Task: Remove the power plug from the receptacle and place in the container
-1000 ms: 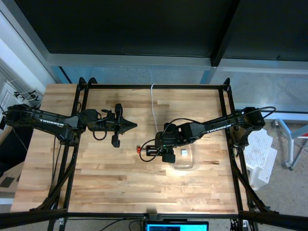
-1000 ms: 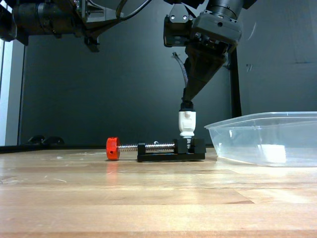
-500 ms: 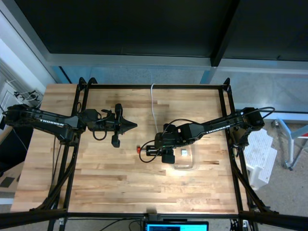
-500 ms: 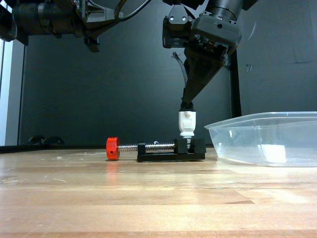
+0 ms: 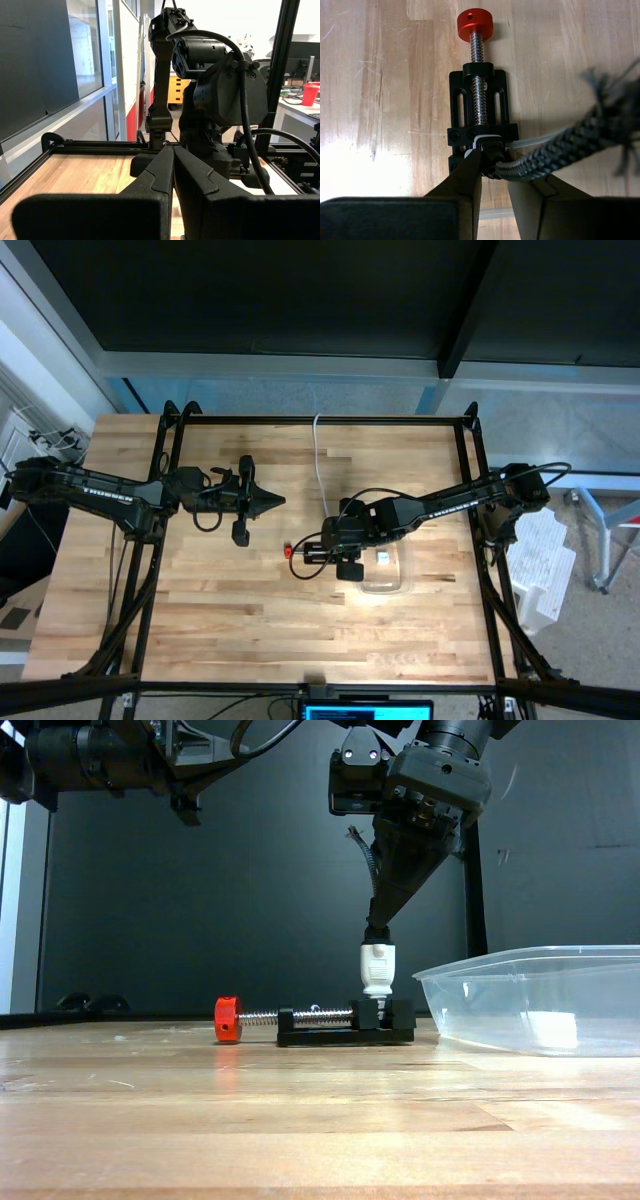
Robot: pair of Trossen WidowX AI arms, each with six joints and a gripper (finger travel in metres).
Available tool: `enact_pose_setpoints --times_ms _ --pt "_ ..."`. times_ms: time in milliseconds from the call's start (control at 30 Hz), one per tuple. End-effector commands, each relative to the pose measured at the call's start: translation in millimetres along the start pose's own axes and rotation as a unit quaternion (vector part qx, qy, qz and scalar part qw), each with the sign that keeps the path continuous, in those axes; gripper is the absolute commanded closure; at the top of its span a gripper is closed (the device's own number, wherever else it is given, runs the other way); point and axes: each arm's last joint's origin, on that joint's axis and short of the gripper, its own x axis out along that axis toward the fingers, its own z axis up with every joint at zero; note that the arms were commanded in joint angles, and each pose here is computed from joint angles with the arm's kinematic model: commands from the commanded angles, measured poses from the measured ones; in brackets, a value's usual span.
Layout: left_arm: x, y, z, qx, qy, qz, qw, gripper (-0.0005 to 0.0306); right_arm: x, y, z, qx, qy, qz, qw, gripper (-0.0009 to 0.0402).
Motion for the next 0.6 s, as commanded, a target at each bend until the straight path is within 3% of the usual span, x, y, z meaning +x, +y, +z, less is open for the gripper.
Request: enact_pose_setpoints --times_ms 33,600 --pt "0.1 0.0 0.0 0.0 0.0 0.0 1.0 0.03 0.0 -0.2 0.0 0.0 0.0 -0.001 1.0 0.039" --pt "0.1 0.1 -0.1 0.0 0.0 0.0 1.0 0.03 -0.3 0.0 0.0 -0.002 0.0 -0.001 1.0 0.0393"
